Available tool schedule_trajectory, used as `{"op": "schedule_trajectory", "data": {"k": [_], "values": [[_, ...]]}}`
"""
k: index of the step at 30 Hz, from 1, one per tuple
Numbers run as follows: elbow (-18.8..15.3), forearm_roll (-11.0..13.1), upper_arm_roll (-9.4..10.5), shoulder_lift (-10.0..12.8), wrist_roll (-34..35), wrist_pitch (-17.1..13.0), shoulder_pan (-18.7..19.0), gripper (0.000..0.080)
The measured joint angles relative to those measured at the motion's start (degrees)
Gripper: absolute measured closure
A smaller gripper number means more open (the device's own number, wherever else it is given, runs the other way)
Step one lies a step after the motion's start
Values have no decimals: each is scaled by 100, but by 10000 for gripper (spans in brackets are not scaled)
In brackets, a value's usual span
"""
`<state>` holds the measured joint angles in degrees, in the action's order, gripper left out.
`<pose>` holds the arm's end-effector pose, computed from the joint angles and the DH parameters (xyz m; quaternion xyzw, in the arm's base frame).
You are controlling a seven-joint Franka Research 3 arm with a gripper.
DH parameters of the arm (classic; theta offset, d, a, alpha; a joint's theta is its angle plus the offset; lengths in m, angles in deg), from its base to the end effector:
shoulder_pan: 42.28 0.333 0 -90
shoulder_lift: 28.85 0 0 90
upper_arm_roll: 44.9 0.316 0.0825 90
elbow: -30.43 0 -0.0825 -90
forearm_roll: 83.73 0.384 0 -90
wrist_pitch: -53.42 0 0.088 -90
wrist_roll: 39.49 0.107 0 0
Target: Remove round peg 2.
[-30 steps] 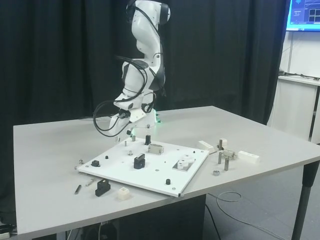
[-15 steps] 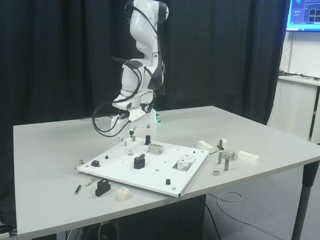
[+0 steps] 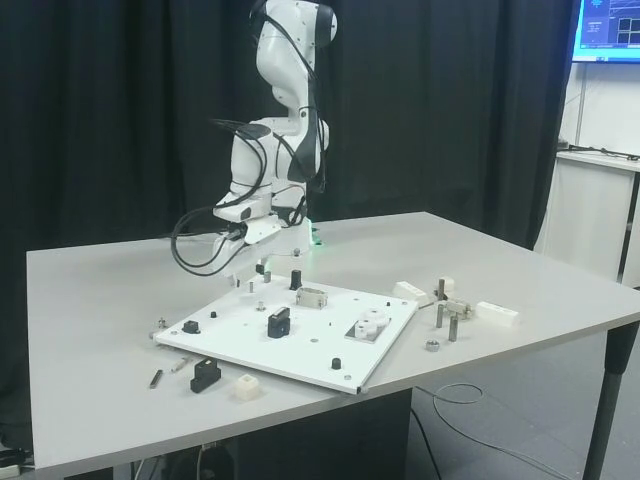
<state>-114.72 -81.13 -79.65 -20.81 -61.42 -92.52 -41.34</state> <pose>0.3693 -0.2561 0.2231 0.9908 -0.1223 -0.0574 0.0016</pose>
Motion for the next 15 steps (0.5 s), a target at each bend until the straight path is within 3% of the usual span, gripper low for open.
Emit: {"op": "schedule_trajectory", "data": {"k": [10, 15], "values": [[1, 872, -79, 136, 5, -109, 0, 3], [3, 1087, -112, 144, 5, -128, 0, 3]]}}
